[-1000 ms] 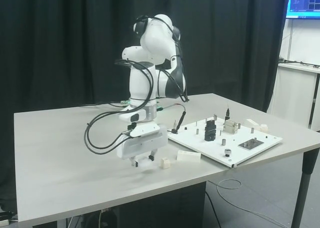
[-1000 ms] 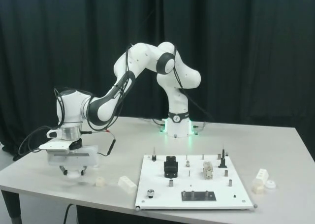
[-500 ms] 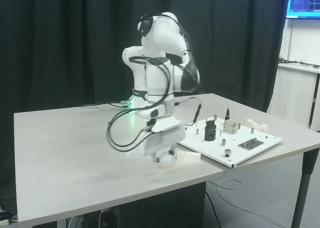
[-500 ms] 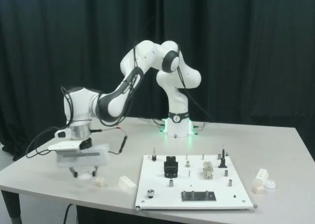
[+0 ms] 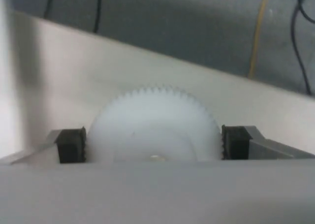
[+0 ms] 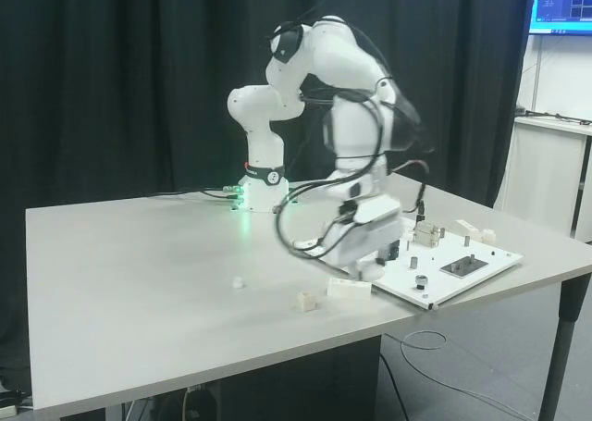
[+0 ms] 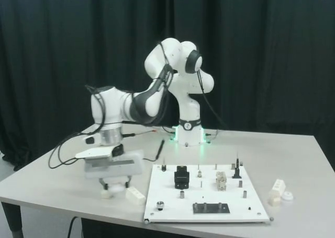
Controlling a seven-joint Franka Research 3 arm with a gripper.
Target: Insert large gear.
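A: Which colours do the parts have?
B: The gear (image 5: 155, 128) is white with fine teeth on its edge, and the finger pads (image 5: 71, 145) are black and ribbed.
A: And around it?
B: The arm (image 7: 152, 94) is white, the table (image 6: 129, 254) grey, the board (image 7: 207, 199) white, the curtain (image 7: 261, 55) black.

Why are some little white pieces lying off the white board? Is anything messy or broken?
Nothing looks broken. Some small white parts lie loose on the grey table beside the white board, not on it. The gripper holds the large gear squarely.
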